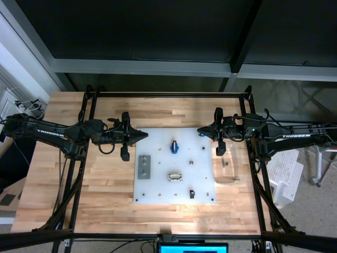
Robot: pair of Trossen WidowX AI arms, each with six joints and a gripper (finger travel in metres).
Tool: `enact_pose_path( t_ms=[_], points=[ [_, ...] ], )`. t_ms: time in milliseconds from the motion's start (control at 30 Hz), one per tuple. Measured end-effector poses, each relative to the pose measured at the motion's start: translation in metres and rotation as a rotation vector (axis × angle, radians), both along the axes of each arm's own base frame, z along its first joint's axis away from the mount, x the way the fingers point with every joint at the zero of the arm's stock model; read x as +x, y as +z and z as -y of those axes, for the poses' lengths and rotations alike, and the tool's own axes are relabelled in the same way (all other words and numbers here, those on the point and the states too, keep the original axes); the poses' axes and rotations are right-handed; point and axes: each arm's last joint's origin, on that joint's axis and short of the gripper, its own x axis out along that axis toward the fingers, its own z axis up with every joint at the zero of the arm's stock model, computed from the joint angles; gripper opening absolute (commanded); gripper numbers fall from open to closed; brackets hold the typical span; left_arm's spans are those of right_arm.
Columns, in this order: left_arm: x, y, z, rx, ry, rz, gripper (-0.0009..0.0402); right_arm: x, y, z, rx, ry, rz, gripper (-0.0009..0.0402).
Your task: Pick the 16mm bar and install on taskboard
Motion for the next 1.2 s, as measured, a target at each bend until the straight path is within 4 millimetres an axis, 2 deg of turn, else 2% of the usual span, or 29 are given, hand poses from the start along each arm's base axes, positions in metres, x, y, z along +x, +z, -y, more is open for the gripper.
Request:
enact_pose_path(
  t_ms=[867,1200],
  points=[
    [0.000,0.000,0.000,0.000,0.000,0.000,0.0001,0.000,0.002,0.000,0.025,0.001,0.002,0.0000],
    [0.000,0.000,0.000,0.000,0.000,0.000,0.0001,-0.005,0.010,-0.001,0.051,-0.014,-0.284,0.0000]
  ],
)
